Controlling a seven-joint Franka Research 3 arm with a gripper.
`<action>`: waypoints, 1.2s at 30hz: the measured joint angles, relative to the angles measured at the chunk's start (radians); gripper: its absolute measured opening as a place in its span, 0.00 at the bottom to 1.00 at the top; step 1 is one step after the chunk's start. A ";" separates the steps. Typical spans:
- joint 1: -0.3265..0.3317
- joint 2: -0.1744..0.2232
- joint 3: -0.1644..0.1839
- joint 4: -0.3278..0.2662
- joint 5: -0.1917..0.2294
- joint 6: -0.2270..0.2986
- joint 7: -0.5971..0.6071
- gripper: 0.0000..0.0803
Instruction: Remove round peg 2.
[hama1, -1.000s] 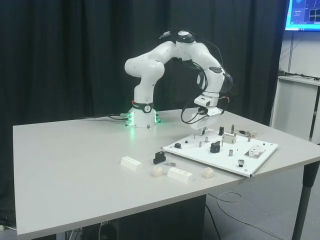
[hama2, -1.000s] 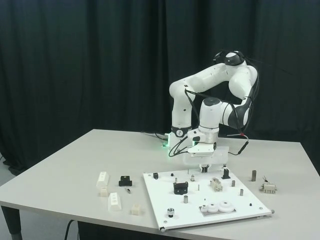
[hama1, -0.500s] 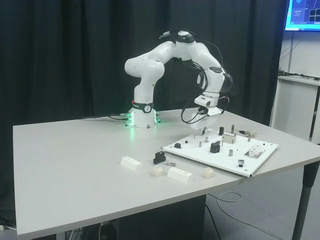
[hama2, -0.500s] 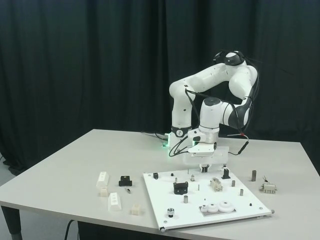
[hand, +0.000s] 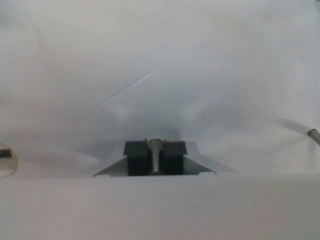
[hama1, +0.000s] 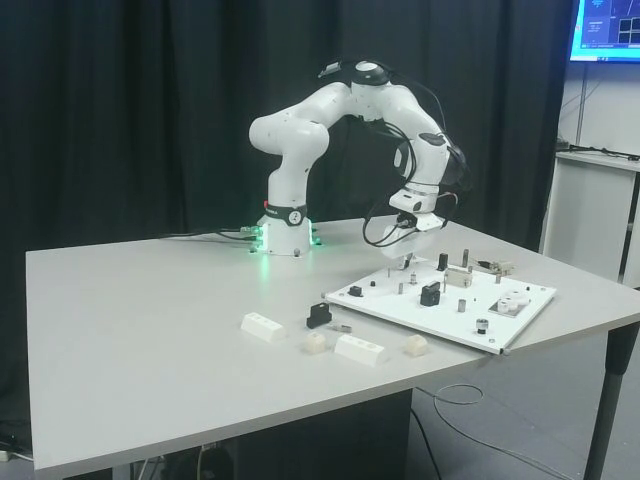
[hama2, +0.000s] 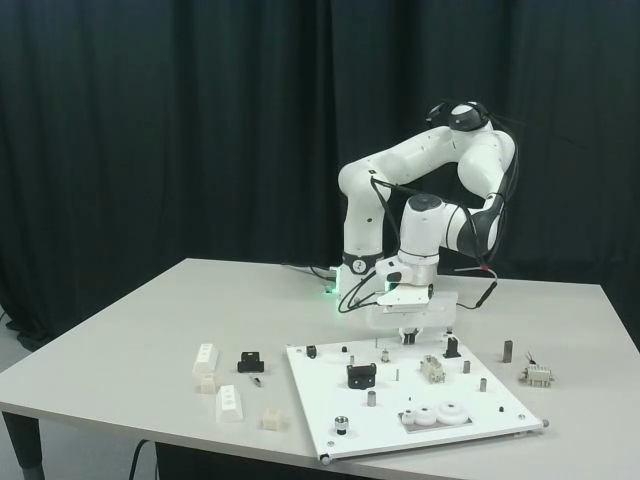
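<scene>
Black curtains are seen behind the grey worktop (hama1: 150, 320), where the white board (hama2: 390, 425) lies, and the small upright grey round peg (hand: 155, 156) is held between the narrowly closed claw (hand: 155, 159), its long axis vertical.

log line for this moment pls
phase: extracting | gripper: shut on round peg | position: above far edge of white board | loose parts: on grey table

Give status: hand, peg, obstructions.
Hand shut on round peg. Peg held above white board, clear of it. Nothing in the way.
</scene>
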 joint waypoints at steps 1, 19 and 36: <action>0.000 0.000 0.000 0.000 0.000 0.000 -0.001 0.08; 0.002 0.000 -0.001 0.004 -0.013 0.000 -0.029 0.08; 0.002 0.000 -0.001 0.008 -0.026 -0.001 -0.040 0.08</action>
